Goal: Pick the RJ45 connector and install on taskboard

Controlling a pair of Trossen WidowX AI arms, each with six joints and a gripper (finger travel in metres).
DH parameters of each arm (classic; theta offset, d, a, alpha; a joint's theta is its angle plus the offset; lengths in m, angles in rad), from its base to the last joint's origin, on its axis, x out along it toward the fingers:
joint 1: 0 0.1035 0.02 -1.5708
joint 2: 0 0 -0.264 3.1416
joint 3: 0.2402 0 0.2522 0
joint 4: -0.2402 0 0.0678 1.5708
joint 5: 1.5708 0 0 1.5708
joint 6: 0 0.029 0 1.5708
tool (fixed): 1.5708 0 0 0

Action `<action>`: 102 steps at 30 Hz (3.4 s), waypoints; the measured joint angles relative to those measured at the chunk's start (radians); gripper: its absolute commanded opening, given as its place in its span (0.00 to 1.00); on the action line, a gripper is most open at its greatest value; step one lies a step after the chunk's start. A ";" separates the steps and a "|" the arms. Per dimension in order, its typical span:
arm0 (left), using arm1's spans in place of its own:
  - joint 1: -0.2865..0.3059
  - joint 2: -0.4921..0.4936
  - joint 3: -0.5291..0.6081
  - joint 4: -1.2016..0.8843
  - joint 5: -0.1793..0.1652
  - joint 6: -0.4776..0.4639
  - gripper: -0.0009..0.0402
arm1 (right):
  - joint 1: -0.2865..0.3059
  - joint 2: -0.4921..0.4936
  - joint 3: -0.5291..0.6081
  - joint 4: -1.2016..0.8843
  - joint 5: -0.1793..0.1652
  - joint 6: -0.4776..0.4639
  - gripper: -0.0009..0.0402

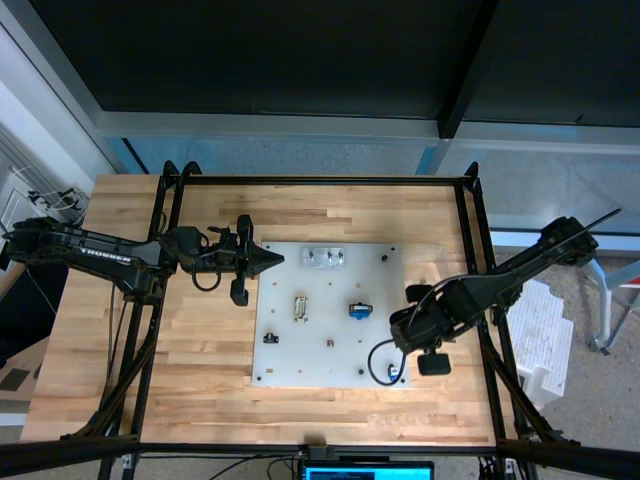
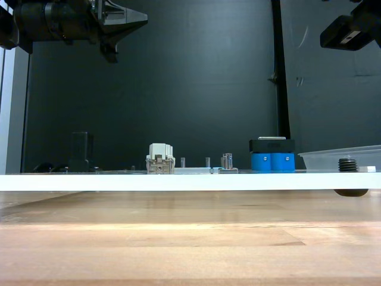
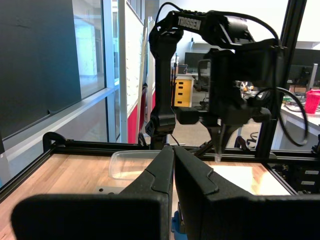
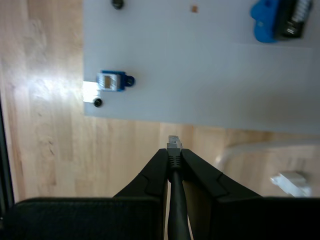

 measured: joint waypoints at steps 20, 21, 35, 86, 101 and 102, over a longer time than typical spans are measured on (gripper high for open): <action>0.000 0.000 0.000 0.000 0.000 0.000 0.02 | 0.073 0.143 0.067 0.081 -0.001 0.119 0.02; 0.000 0.000 0.000 0.000 0.000 0.000 0.02 | 0.074 0.147 0.067 0.090 -0.002 0.120 0.02; 0.000 0.000 0.000 0.000 0.000 0.000 0.02 | 0.095 0.202 0.085 0.129 -0.010 0.137 0.02; 0.000 0.000 0.000 0.000 0.000 0.000 0.02 | 0.100 0.253 0.071 0.171 0.000 0.140 0.02; 0.000 0.000 0.000 0.000 0.000 0.000 0.02 | 0.102 0.252 0.042 0.204 -0.001 0.134 0.02; 0.000 0.000 0.000 0.000 0.000 0.000 0.02 | 0.102 0.251 0.040 0.207 -0.001 0.134 0.02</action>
